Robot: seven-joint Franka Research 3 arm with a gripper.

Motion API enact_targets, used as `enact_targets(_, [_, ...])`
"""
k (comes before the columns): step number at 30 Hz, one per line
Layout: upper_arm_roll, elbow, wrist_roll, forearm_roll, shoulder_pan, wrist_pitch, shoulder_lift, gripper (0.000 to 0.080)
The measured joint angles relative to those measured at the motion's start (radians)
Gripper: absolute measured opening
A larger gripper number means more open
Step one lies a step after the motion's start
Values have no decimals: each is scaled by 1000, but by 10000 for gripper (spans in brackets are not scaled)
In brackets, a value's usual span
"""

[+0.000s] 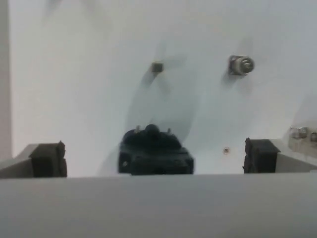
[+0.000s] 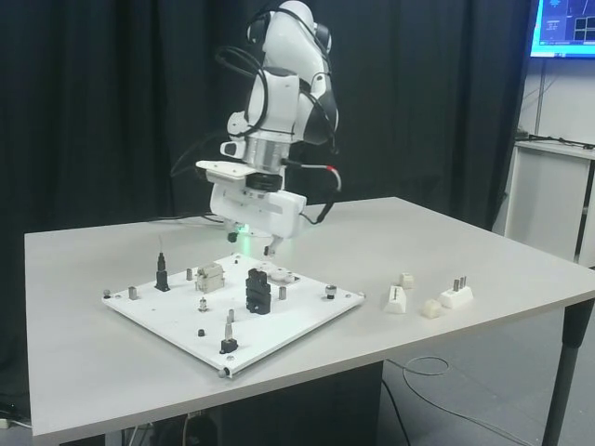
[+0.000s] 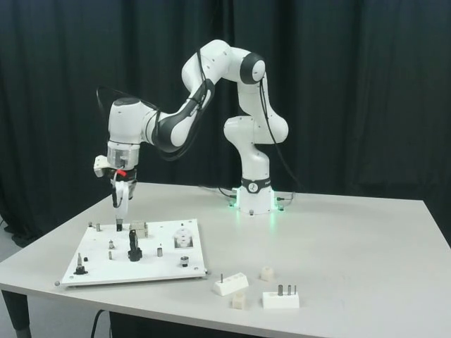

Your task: Pick square peg 1.

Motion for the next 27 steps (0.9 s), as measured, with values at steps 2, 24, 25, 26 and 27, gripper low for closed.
enact_targets(2, [9, 5, 0, 0, 0, 0, 0, 800])
enact_targets(24, [114, 47, 86, 55, 31, -3, 0, 800])
enact_targets(25, [119, 49, 96, 56, 34, -3, 0, 800])
enact_targets(26, [123, 51, 107, 57, 37, -3, 0, 800])
enact_targets(27, [128, 53, 120, 58, 39, -4, 0, 800])
